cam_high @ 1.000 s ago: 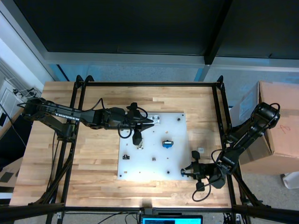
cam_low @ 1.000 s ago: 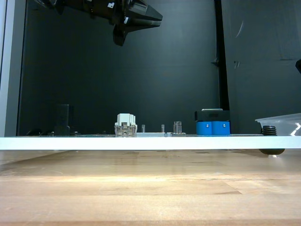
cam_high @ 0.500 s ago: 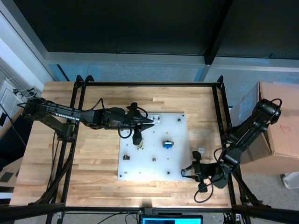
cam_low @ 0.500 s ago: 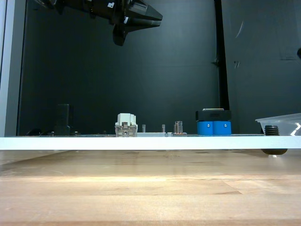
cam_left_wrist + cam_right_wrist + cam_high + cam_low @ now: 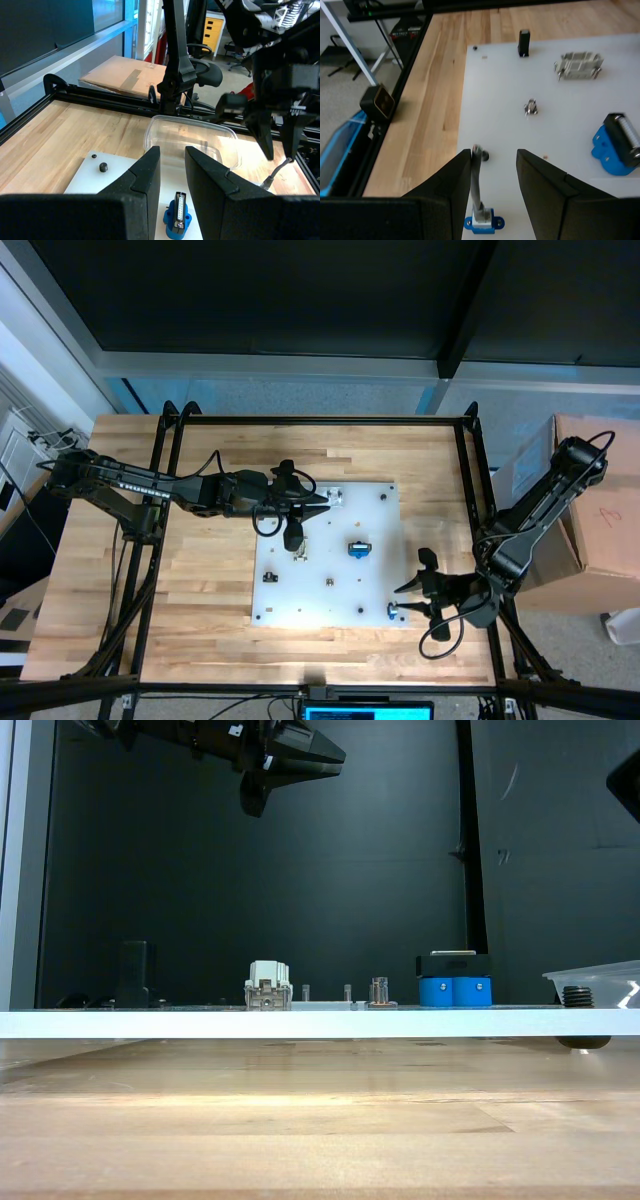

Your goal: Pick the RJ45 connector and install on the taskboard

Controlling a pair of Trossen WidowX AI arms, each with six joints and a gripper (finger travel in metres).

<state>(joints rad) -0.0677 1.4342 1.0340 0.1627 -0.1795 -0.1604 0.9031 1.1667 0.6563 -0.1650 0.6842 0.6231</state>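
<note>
A pale wooden counter (image 5: 210,580) sits inside a black metal frame (image 5: 320,421), with a cardboard box (image 5: 600,540) beside it. A dark wall (image 5: 400,870) rises behind. The floor (image 5: 300,395) is grey.

Whether the RJ45 connector (image 5: 481,220) sits fully seated cannot be told.

High cam looks down, low cam level w/ table (image 5: 200,570); wrist cams close; all share taskboard (image 5: 380,520).
</note>
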